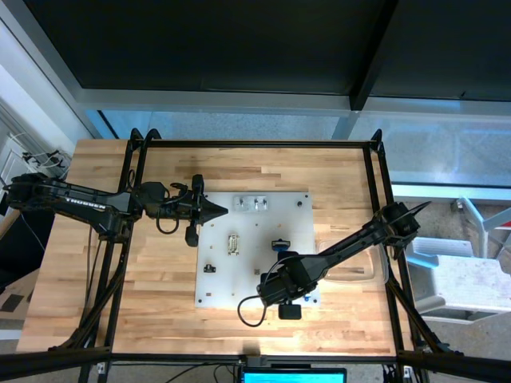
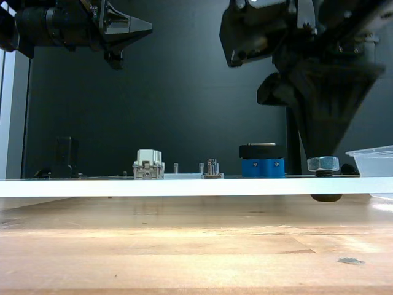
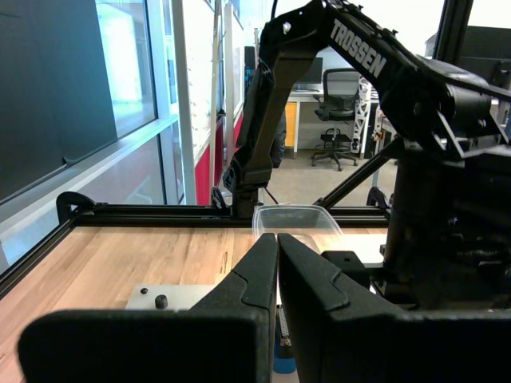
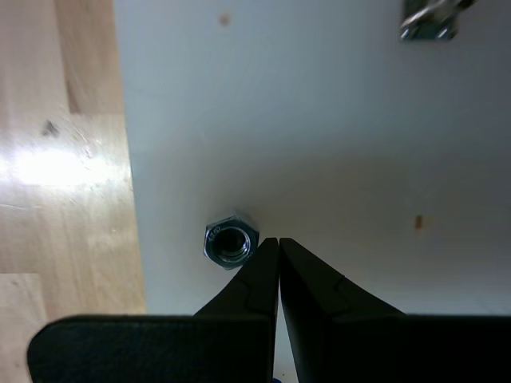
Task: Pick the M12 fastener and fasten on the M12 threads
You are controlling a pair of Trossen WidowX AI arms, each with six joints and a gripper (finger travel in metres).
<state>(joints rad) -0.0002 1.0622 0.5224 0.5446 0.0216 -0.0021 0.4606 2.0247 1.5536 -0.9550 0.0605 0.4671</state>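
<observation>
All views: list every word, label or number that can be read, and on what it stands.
"TROSSEN": white letters on the right arm, left wrist view.
White lettering on the left arm, high view: too small to read.
No text on the nut, the left gripper above the board's left edge, or the right gripper beside the nut.

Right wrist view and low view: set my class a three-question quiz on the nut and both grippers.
1. True or false: the right gripper, tips down beside the nut, is gripping it.
2. In the low view, the nut rests: A in the clear tray; B on its stud; C on the blue block.
3. Fill in: the left gripper, raised over the far left corner of the white board, has fingers ___.
Key: 1 false; 2 B; 3 shut.
</observation>
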